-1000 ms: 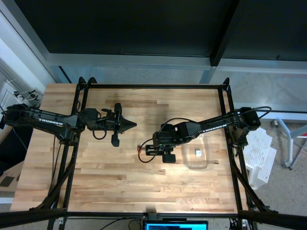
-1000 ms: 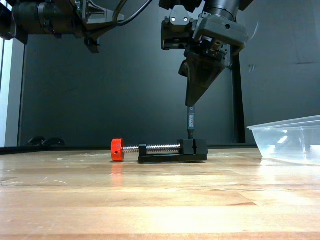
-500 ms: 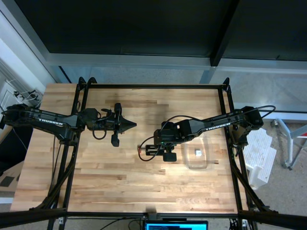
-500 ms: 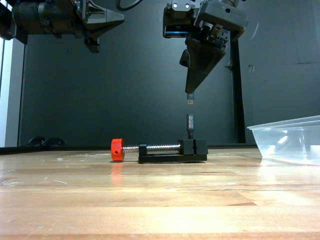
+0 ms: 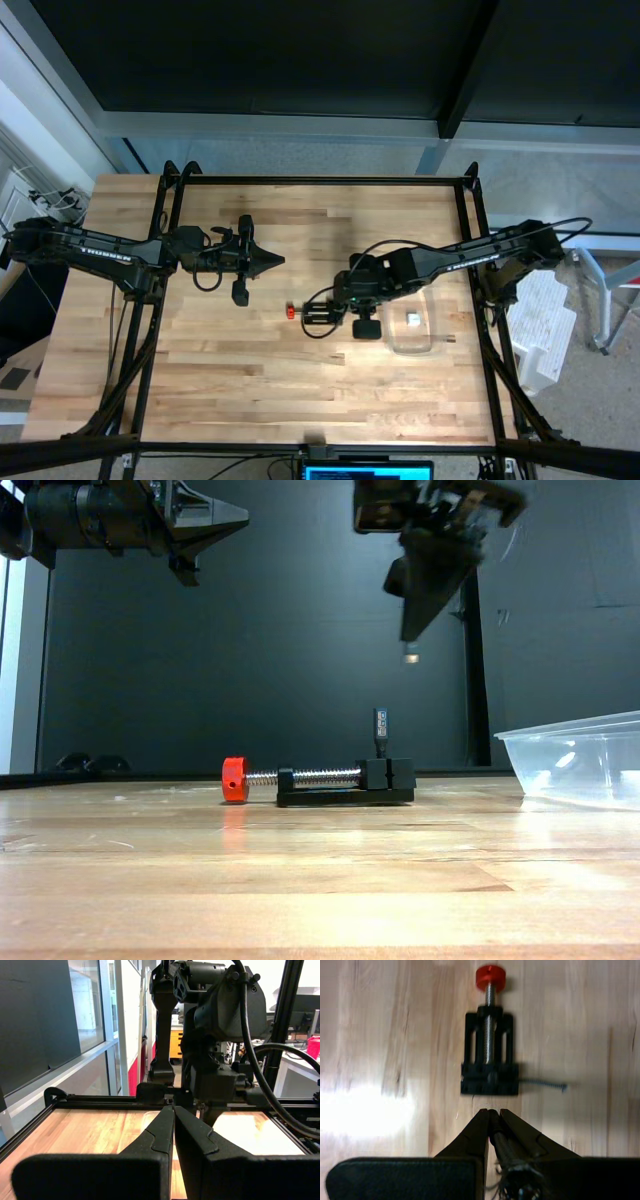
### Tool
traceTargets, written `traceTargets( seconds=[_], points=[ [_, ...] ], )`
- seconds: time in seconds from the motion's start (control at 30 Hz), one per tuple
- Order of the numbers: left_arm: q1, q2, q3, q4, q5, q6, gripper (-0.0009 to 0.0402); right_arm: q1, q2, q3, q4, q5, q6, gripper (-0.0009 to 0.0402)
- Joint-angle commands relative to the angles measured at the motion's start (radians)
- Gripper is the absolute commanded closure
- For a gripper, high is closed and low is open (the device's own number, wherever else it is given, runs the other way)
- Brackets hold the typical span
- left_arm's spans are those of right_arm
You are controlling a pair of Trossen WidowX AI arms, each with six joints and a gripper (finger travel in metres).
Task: Remove the USB-C connector from taskboard and place in the container
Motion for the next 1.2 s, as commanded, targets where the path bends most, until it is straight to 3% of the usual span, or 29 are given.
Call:
traceTargets(
  seconds=[0.03, 0.83, 1.2],
  points=[
    [0.000, 0.000, 0.000, 0.000, 0.000, 0.000, 0.0393, 0.015, -0.038, -0.024, -0.028, 0.002, 0.001, 0.0393],
    [0.000, 0.001, 0.000, 0.000, 0.000, 0.000, 0.0393, 0.039, -0.403, -0.421, -0.027, 0.002, 0.030, 0.0393],
    [0.000, 0.001, 0.000, 0.000, 0.000, 0.000, 0.0393, 0.043, -0.506, -0.573, -0.027, 0.001, 0.056, 0.0393]
  ],
)
